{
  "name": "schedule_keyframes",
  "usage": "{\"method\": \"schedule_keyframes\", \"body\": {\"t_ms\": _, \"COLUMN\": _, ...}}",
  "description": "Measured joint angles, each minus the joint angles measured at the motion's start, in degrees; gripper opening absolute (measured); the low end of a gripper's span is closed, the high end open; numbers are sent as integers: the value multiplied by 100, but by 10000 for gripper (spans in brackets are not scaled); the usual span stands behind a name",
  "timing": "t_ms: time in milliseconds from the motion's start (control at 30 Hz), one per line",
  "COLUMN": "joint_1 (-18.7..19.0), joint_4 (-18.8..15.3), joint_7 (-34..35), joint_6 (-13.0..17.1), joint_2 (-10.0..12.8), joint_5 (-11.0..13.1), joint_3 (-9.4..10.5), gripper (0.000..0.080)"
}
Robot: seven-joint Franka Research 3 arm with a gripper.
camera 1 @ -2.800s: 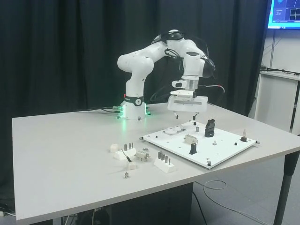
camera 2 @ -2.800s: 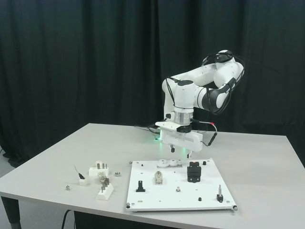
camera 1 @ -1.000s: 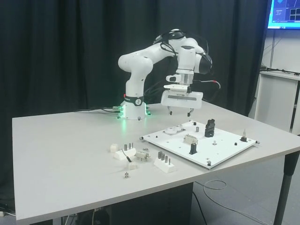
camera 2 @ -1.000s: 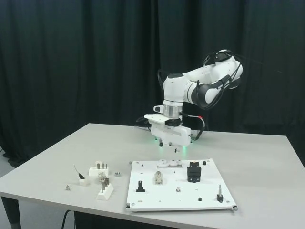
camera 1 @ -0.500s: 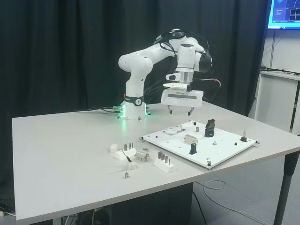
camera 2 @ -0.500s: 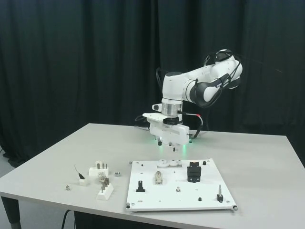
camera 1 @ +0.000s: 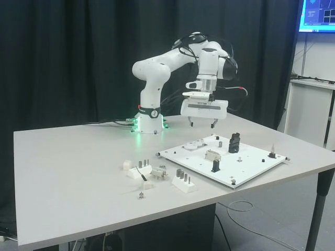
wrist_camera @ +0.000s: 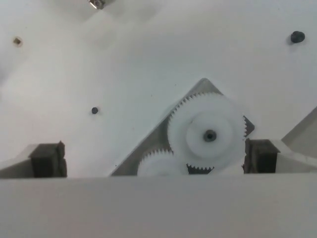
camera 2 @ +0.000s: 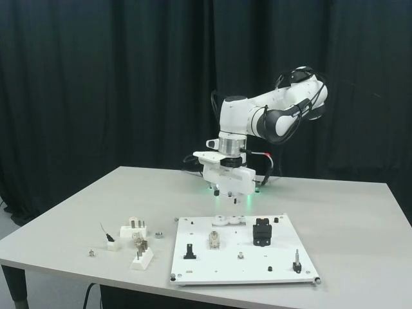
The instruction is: Pick round peg 3.
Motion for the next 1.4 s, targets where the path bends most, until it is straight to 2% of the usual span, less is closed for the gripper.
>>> {"method": "schedule_keyframes", "body": {"t_ms": 367, "joint_1": -73, "joint_4": 0, "joint_7": 104, "joint_6": 182, "joint_2": 0, "joint_5": 0, "joint_3": 2, "gripper": 800}}
{"method": "schedule_keyframes", "body": {"t_ms": 667, "joint_1": -337, "joint_4": 0, "joint_7": 95, "joint_6": 615, "joint_2": 1, "joint_5": -25, "joint_3": 59, "gripper": 800}}
{"method": "schedule_keyframes", "body": {"t_ms": 1033, "joint_1": -952, "joint_4": 11, "joint_7": -37, "joint_6": 1036, "joint_2": 2, "joint_5": -49, "joint_3": 105, "gripper": 800}}
{"method": "schedule_keyframes", "body": {"t_ms": 1400, "joint_1": -1790, "joint_4": 143, "joint_7": -107, "joint_6": 1301, "joint_2": 2, "joint_5": -12, "joint_3": 151, "gripper": 800}}
